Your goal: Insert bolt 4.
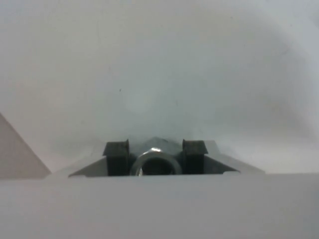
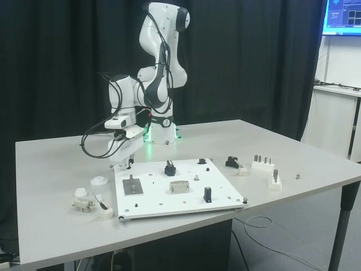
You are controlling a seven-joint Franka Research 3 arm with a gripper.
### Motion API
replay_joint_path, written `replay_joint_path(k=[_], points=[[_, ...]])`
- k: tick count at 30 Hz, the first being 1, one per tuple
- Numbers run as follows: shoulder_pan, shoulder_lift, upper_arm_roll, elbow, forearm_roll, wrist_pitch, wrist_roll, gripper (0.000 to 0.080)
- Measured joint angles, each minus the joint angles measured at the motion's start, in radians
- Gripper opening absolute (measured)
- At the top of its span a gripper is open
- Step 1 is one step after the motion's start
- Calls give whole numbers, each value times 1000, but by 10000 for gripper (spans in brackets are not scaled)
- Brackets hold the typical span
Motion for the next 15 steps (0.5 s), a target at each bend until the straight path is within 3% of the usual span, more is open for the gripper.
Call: replay_joint_path(k=[7,15], points=[[0,0,0,0,3,0,1,225],[-1,0,-5,-2,51,0,72,225]])
